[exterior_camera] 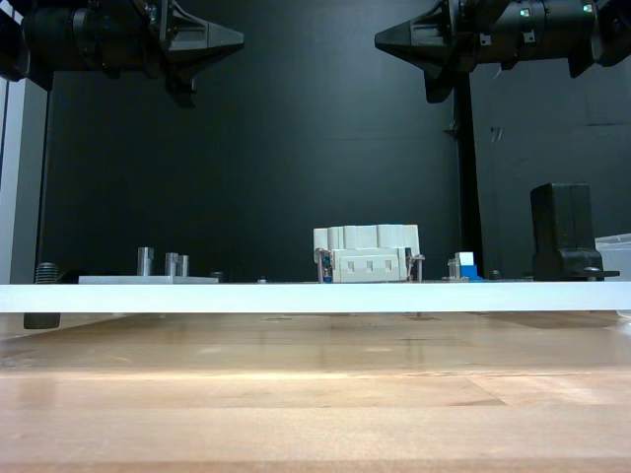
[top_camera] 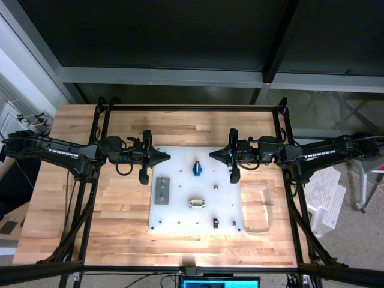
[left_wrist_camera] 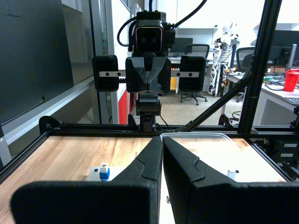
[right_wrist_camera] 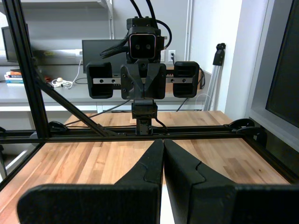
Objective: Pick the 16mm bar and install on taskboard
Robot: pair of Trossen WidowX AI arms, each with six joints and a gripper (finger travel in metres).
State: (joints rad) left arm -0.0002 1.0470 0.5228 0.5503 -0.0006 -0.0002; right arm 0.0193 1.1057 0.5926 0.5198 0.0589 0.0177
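Note:
The white taskboard (top_camera: 180, 210) lies at the table's middle, carrying a grey block (top_camera: 162, 189) and a blue knob (top_camera: 197, 168). A tiny dark speck (top_camera: 267, 203) inside the clear tray (top_camera: 245, 207), to the right of the board, looks like the 16mm bar; I cannot be sure. My left gripper (top_camera: 168, 157) hovers shut and empty above the board's far left edge. My right gripper (top_camera: 211, 154) hovers shut and empty above the far right part, facing it tip to tip. Both hang high over the board (exterior_camera: 296, 296), the left gripper (exterior_camera: 240, 37) and the right gripper (exterior_camera: 379, 41).
A beige connector (top_camera: 197, 206) and a small black connector piece (top_camera: 216, 223) stand on the board's near half. Pegs (exterior_camera: 146, 261) rise from the grey block. A black frame (top_camera: 192, 108) runs around the wooden table.

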